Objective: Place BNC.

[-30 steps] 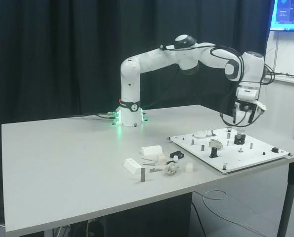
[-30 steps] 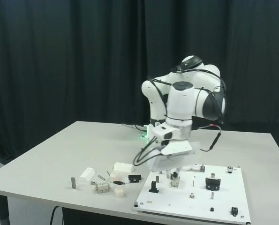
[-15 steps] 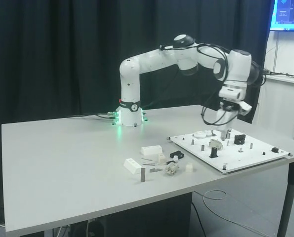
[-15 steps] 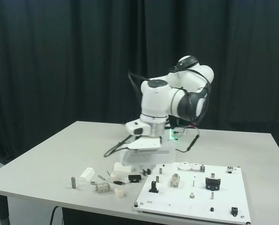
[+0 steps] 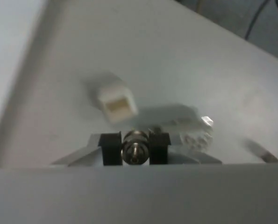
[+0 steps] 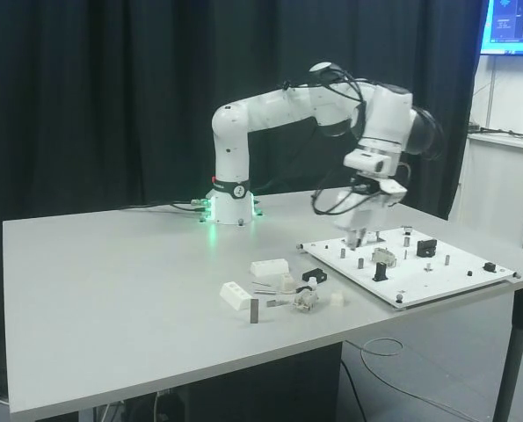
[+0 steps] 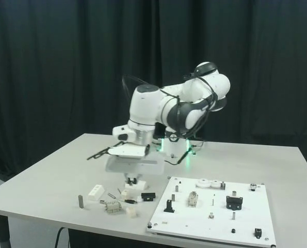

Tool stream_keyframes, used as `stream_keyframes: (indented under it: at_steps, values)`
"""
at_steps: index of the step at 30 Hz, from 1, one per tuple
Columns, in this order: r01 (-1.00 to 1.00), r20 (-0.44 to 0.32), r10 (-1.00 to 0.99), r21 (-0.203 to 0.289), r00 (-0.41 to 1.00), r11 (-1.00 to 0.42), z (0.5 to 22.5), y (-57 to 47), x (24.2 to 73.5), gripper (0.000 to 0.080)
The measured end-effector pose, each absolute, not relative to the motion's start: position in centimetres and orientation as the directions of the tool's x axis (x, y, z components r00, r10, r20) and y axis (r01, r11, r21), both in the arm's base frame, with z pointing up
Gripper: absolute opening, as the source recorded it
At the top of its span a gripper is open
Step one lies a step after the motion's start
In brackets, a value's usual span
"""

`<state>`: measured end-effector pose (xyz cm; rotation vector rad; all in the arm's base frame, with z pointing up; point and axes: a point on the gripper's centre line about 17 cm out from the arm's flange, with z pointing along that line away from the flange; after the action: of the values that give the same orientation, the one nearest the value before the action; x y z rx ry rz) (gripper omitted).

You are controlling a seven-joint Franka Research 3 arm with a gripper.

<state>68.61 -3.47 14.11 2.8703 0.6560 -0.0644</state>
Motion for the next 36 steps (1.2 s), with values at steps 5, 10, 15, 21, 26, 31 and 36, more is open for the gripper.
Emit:
stream_keyframes:
  at_steps: [5, 10, 15, 21, 26, 31, 36]
  values:
    - [0.401, -0.083, 0.392, 0.204, 0.916, -0.893, 14.0, -7.2, 67.3, 0.0119]
    - [0.374, -0.079, 0.365, 0.208, 0.928, -0.904, 13.5, -10.6, 65.4, 0.0119]
    - [0.347, -0.075, 0.339, 0.203, 0.938, -0.916, 12.6, -13.6, 63.1, 0.0119]
    - [0.302, -0.071, 0.294, 0.202, 0.953, -0.932, 11.5, -16.4, 60.4, 0.0119]
    - [0.245, -0.061, 0.238, 0.210, 0.969, -0.946, 10.8, -18.4, 58.4, 0.0119]
    - [0.188, -0.041, 0.183, 0.226, 0.982, -0.956, 10.1, -20.3, 56.5, 0.0119]
    - [0.131, -0.022, 0.129, 0.231, 0.991, -0.964, 9.3, -21.8, 54.6, 0.0119]
